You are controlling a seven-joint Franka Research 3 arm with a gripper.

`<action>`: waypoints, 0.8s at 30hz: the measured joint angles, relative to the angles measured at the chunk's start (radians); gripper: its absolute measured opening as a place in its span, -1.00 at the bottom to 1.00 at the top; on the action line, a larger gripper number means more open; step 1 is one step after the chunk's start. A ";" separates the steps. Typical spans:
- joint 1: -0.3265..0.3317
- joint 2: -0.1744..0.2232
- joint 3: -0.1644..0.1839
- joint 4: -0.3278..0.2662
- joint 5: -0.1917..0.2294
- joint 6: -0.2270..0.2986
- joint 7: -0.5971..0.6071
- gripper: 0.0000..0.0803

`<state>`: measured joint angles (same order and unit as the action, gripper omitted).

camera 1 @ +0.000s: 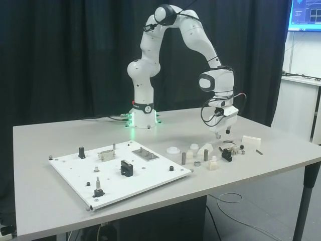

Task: Remove round peg 3.

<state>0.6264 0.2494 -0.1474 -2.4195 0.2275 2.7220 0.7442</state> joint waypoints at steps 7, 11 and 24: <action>0.000 0.000 0.000 0.002 0.000 0.000 0.000 0.92; -0.001 0.000 0.000 0.004 0.000 0.000 0.000 0.98; -0.006 0.000 -0.006 0.011 -0.002 0.000 -0.002 0.99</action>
<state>0.6204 0.2495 -0.1537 -2.4081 0.2259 2.7221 0.7418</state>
